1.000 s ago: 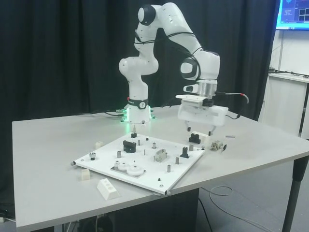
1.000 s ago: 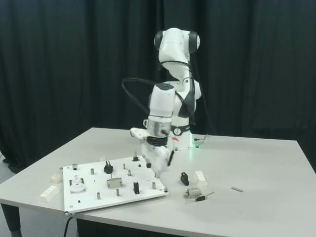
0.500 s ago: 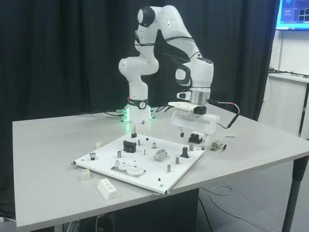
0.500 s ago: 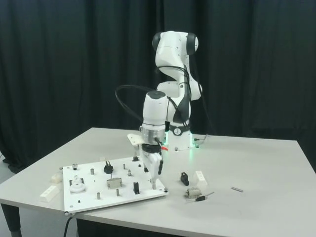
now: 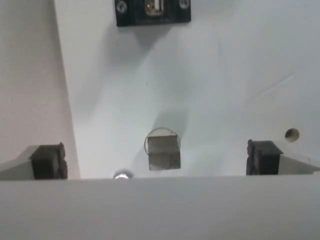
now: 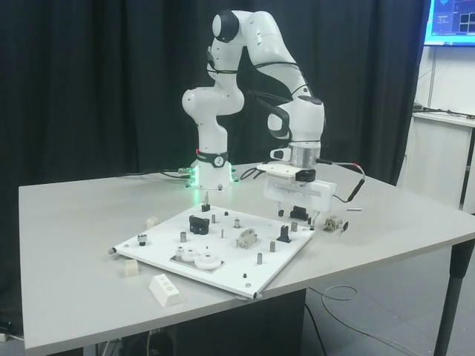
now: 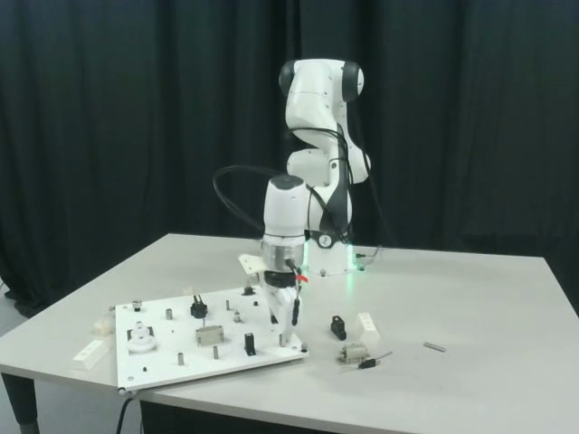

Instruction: Remove square peg 4.

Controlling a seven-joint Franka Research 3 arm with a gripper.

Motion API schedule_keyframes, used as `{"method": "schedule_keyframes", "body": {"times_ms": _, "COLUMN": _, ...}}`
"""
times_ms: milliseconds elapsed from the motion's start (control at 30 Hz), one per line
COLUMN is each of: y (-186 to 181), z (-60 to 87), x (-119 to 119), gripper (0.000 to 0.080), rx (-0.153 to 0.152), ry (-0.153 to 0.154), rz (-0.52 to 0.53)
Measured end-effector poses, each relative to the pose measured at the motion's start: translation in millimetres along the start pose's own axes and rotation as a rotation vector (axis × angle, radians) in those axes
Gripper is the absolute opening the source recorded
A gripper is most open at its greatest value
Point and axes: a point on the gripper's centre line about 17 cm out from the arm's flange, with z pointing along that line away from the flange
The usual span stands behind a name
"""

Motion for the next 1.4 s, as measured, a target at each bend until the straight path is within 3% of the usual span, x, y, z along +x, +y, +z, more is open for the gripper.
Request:
{"method": "schedule_keyframes", "body": {"times_ms": 433, "y": 7, "z": 14.1, "x": -9, "gripper": 0.0800, "rx": 0.026, "ry": 0.003, "rz": 0.001}}
{"method": "schedule_keyframes", "body": {"times_ms": 1267, "y": 16, "z": 22.5, "x": -16, "gripper": 0.0800, "rx": 0.018, "ry": -0.003, "rz": 0.000}}
{"method": "schedule_keyframes", "body": {"times_ms": 1300, "y": 16, "z": 22.6, "x": -16, "gripper": 0.0679, "rx": 0.018, "ry": -0.003, "rz": 0.001}}
{"method": "schedule_keyframes", "body": {"times_ms": 1400, "y": 17, "z": 22.8, "x": -15, "gripper": 0.0679, "rx": 0.019, "ry": -0.006, "rz": 0.010}}
